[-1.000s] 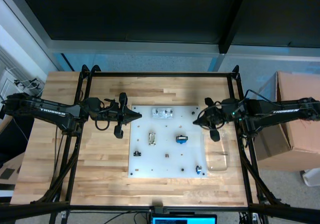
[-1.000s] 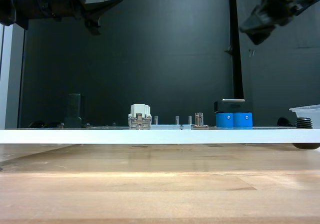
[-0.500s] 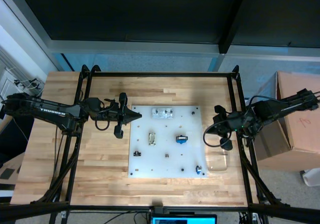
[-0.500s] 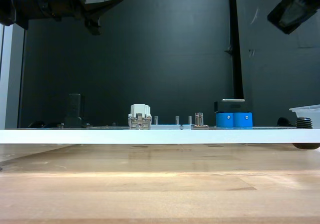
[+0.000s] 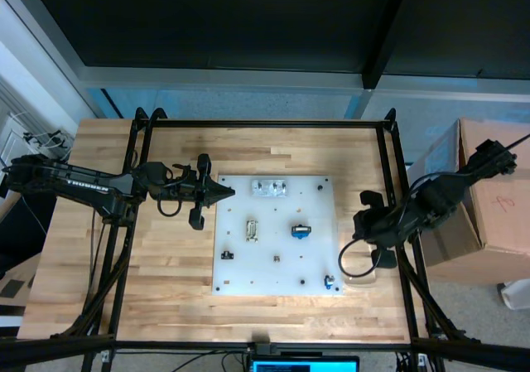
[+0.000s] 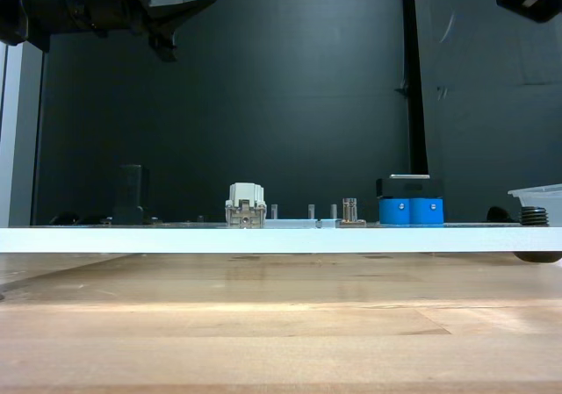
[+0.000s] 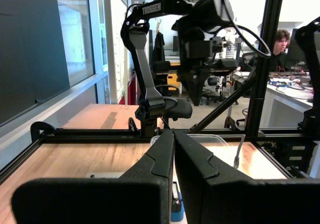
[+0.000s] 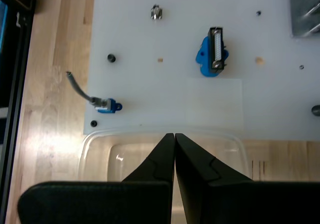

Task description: Remove the RJ45 connector from the taskboard and place in the container

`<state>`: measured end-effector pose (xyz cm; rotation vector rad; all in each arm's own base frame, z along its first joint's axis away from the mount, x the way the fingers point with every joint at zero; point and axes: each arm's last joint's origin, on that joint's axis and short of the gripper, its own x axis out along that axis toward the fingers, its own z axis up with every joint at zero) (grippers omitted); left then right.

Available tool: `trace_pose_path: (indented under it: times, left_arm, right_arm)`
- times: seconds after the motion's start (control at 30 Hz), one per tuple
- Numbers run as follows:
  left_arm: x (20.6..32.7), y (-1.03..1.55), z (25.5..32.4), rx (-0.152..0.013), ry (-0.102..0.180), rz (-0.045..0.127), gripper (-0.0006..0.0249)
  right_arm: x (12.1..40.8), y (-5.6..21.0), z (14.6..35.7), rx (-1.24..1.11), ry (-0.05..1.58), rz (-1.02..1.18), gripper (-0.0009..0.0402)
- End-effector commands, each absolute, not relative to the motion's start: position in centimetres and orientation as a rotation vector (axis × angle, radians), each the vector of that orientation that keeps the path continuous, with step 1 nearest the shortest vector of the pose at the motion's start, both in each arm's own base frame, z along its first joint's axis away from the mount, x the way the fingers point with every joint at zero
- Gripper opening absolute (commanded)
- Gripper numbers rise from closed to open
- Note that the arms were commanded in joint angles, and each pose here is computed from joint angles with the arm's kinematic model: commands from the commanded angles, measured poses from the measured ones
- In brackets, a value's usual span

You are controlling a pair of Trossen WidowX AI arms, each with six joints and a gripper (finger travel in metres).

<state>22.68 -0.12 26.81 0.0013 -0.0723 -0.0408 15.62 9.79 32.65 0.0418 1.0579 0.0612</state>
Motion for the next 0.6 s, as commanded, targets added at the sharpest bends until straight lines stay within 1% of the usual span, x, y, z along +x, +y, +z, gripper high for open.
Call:
trace_pose_path:
  times: [0.03,0.33,0.47,0.6]
  left_arm:
    - [22.7,-0.12,26.82,0.001,-0.073,-0.041,0.0]
    - [22.7,-0.11,26.82,0.001,-0.073,-0.04,0.0]
    - [22.7,-0.12,26.82,0.001,-0.073,-0.041,0.0]
    - [22.7,-0.12,26.82,0.001,-0.073,-0.041,0.0]
  right_arm:
    - [16.4,11.0,33.0,0.026,1.105,0.066,0.0]
    - [17.8,13.0,34.1,-0.008,1.236,0.03,0.0]
    - [18.3,13.8,34.3,-0.001,1.255,0.021,0.0002]
    - [18.7,14.2,34.2,0.003,1.262,0.015,0.0013]
